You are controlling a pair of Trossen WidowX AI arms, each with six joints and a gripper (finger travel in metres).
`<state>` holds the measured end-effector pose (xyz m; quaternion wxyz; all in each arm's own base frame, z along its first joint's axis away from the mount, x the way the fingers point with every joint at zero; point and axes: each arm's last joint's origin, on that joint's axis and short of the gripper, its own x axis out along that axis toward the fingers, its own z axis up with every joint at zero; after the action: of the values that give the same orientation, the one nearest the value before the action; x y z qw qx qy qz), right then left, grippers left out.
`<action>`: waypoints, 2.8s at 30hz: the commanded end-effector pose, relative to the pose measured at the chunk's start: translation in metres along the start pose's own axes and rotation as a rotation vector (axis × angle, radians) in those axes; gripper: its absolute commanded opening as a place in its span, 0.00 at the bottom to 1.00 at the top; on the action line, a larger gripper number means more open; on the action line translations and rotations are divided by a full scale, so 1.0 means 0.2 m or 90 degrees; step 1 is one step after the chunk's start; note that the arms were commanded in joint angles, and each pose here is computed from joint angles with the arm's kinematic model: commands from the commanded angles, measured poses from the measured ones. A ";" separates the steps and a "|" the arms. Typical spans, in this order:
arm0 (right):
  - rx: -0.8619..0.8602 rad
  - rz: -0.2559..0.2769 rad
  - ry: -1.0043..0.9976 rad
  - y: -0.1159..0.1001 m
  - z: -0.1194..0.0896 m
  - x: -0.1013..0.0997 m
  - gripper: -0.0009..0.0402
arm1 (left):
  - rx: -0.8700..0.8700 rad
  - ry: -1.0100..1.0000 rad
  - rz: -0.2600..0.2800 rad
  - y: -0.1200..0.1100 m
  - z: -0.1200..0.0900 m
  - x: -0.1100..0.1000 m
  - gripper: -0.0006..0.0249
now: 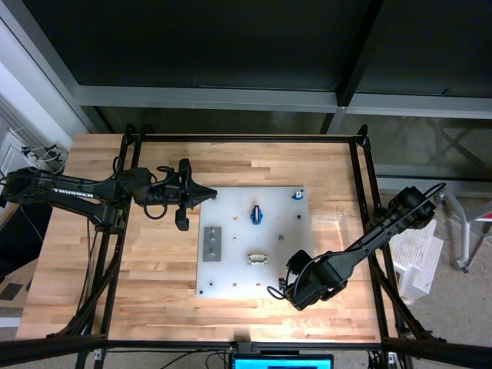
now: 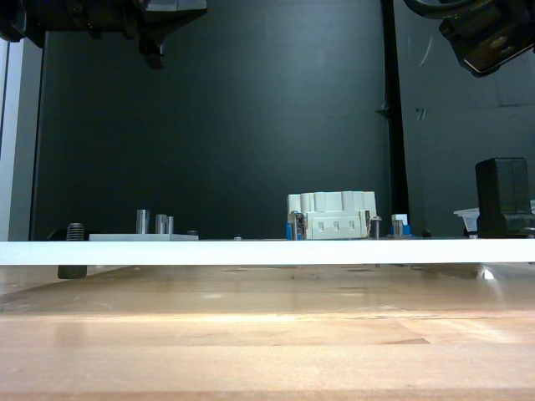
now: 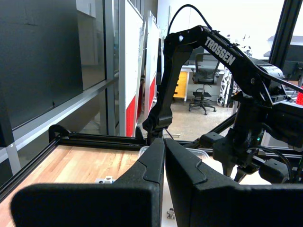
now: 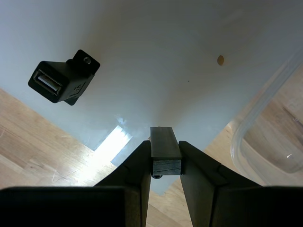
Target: Pick the 16mm bar and install on taskboard
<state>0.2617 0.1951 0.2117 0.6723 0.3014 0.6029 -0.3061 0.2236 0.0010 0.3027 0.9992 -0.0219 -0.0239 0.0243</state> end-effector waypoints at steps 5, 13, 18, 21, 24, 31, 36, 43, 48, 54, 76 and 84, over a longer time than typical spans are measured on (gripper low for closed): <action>-0.003 -0.006 0.000 0.00 -0.01 0.01 0.03 | 0.000 0.000 0.000 0.00 0.00 0.00 0.02; -0.003 -0.004 -0.004 0.01 -0.01 0.02 0.03 | 0.000 0.000 0.000 0.00 0.00 0.00 0.02; -0.004 0.001 -0.009 0.01 -0.01 0.02 0.03 | 0.000 0.000 0.000 0.00 0.00 0.00 0.02; -0.004 0.000 -0.009 0.01 -0.01 0.02 0.03 | 0.000 0.000 0.000 0.00 0.00 0.00 0.02; -0.004 -0.002 -0.009 0.01 -0.01 0.03 0.03 | 0.000 0.000 0.000 0.00 0.00 0.00 0.02; -0.005 -0.002 -0.009 0.01 -0.01 0.03 0.03 | 0.000 0.000 0.000 0.00 0.00 0.00 0.02; -0.005 0.000 -0.009 0.01 -0.01 0.03 0.03 | 0.000 0.000 0.000 0.00 0.00 0.00 0.02; -0.005 0.001 -0.009 0.01 -0.01 0.03 0.10 | 0.000 0.000 0.000 0.00 0.00 0.00 0.02; -0.005 0.002 -0.009 0.01 -0.01 0.03 0.19 | 0.000 0.000 0.000 0.00 0.00 0.00 0.02; -0.005 0.003 -0.009 0.01 -0.01 0.03 0.30 | 0.000 0.000 0.000 0.00 0.00 0.00 0.02; -0.044 0.053 -0.010 -0.07 0.00 -0.18 0.47 | 0.000 0.000 0.000 0.00 0.00 0.00 0.02; -0.113 0.087 0.009 -0.13 0.00 -0.28 0.47 | 0.000 0.000 0.000 0.00 0.00 0.00 0.02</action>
<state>0.2386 0.1821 0.2645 0.7124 0.2873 0.6037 -0.2134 0.2236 0.0010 0.3025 0.9992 -0.0217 -0.0237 0.0243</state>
